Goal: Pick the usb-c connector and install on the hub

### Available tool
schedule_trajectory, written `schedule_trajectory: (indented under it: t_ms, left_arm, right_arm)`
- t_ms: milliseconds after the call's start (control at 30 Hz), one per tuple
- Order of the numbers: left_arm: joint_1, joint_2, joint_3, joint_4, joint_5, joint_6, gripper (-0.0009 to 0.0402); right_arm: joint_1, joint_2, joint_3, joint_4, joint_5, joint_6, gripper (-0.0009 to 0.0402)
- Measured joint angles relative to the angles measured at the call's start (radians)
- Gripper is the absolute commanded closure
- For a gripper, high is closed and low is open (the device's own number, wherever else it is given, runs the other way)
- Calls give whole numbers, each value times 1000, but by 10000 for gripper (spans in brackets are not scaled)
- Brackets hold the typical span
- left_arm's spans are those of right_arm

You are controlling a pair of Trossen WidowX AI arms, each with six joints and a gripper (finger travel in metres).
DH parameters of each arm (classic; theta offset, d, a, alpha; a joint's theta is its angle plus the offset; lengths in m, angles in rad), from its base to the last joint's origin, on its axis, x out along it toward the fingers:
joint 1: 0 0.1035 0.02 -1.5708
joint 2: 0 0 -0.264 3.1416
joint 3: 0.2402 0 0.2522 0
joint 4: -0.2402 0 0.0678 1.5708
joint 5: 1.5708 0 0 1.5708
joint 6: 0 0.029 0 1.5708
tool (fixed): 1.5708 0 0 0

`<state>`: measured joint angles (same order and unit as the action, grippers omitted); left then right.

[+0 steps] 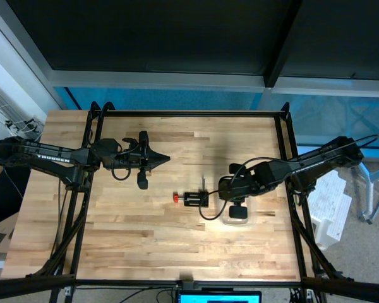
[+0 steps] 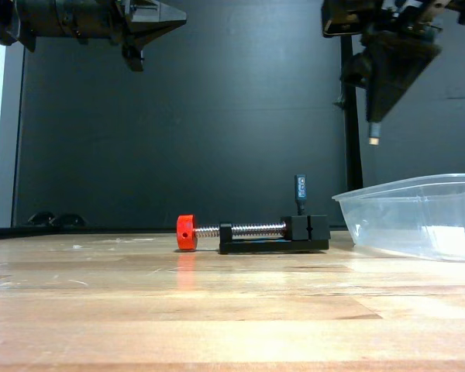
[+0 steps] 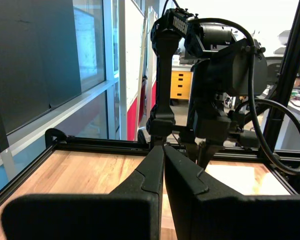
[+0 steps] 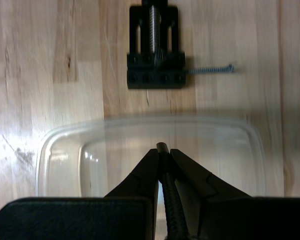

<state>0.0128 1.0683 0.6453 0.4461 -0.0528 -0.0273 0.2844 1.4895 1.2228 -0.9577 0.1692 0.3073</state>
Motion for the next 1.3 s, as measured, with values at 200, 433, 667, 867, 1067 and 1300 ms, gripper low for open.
schedule_trajectory:
  t_ms: [200, 433, 667, 867, 1067, 1300]
  left_arm:
    - [0, 0, 0, 0, 0, 0, 393]
    - [0, 0, 0, -1, 0, 0, 393]
    - [0, 0, 0, -1, 0, 0, 393]
    - [0, 0, 0, -1, 0, 0, 393]
    - [0, 0, 0, -1, 0, 0, 393]
    - [0, 0, 0, 0, 0, 0, 393]
  right_arm:
    - [-22, 76, 85, -1, -2, -44, 392]
    - [-48, 191, 209, -18, -4, -56, 392]
    - [-60, 289, 290, -19, -12, -72, 392]
    - [-62, 320, 298, -19, -34, -87, 392]
    - [-69, 320, 293, -25, -31, -119, 392]
    - [-74, 328, 290, -26, -31, -134, 392]
